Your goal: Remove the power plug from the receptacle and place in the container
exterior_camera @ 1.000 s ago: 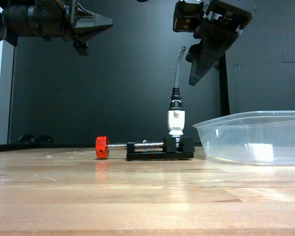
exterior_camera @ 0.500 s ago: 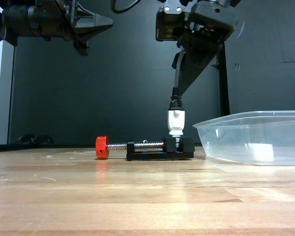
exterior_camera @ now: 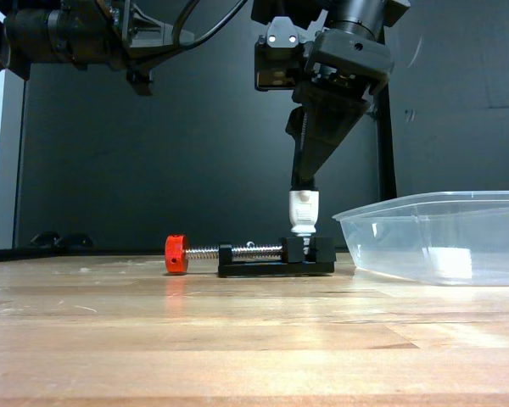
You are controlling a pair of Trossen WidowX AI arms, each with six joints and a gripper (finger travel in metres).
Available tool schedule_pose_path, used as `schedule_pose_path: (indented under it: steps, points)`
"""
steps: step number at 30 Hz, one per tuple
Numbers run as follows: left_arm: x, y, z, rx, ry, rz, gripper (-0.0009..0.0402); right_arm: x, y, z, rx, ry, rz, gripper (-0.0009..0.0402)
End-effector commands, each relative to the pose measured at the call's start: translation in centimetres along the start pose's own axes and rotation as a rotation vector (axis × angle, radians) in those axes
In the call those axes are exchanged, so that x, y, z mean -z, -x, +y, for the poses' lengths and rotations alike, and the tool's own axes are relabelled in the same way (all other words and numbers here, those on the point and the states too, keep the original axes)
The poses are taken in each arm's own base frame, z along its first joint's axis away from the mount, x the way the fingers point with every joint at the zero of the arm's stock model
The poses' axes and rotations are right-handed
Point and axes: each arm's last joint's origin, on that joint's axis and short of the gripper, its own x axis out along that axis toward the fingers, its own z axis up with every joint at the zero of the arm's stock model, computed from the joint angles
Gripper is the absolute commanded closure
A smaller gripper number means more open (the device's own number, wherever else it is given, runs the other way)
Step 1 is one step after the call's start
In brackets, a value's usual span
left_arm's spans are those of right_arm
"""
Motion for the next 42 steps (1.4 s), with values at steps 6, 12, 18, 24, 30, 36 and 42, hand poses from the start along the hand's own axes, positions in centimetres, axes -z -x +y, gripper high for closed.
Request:
schedule_pose_path:
  steps: [6,12,18,24,30,36,42]
  points:
    - [0.01,-0.01,0.0,0.0,0.0,0.0,0.0393,0.06,-0.05,0.01,0.0,0.001,0.004,0.0177]
    - [0.01,-0.01,0.0,0.0,0.0,0.0,0.0393,0.05,0.0,-0.01,0.0,0.006,0.003,0.0228]
    - [0.01,-0.01,0.0,0.0,0.0,0.0,0.0393,0.01,0.28,-0.09,0.009,0.005,-0.007,0.0286]
    - [0.01,-0.01,0.01,0.0,0.0,0.0,0.0393,-0.01,0.4,-0.18,0.028,0.004,-0.012,0.0359]
    - [0.01,-0.01,0.0,0.0,0.0,0.0,0.0393,-0.01,0.41,-0.17,0.025,0.004,-0.012,0.0387]
    - [0.01,-0.01,0.0,0.0,0.0,0.0,0.0393,-0.01,0.41,-0.17,0.024,0.004,-0.013,0.0392]
    - [0.01,-0.01,0.01,0.0,0.0,0.0,0.0393,-0.01,0.41,-0.17,0.024,-0.004,-0.013,0.0393]
